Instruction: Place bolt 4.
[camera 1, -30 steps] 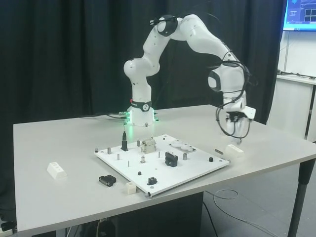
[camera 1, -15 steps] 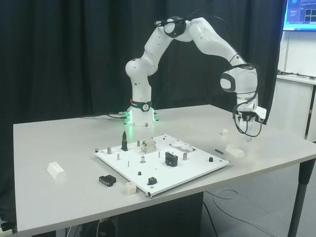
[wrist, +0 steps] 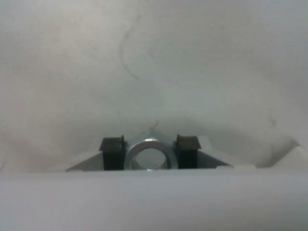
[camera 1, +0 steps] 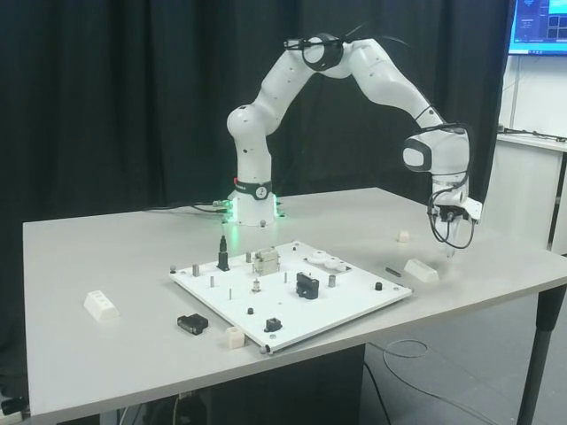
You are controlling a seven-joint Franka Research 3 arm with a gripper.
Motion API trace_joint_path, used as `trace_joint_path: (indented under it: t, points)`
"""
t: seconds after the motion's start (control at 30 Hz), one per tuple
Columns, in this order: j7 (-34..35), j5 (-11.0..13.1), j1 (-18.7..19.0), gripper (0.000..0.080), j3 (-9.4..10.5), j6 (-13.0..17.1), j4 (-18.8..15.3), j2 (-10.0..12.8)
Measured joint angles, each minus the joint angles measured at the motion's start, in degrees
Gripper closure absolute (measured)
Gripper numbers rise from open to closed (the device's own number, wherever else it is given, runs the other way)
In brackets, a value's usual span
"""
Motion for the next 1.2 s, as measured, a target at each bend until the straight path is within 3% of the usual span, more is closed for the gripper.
trace_joint_path:
  t: [0.7, 0.73, 1.0, 1.03, 1.2]
  points:
    - [3.93, -3.52, 1.41, 0.0574, -0.06, 1.52, -0.08, 1.56]
    - [3.99, -3.68, 1.41, 0.0362, -0.06, 1.54, -0.08, 1.59]
    - [4.87, -4.26, 1.4, 0.0362, -0.06, 1.61, -0.08, 1.65]
    - [4.92, -4.27, 1.41, 0.0026, -0.06, 1.63, -0.08, 1.65]
    - [5.0, -4.27, 1.41, 0.0026, -0.06, 1.71, -0.07, 1.65]
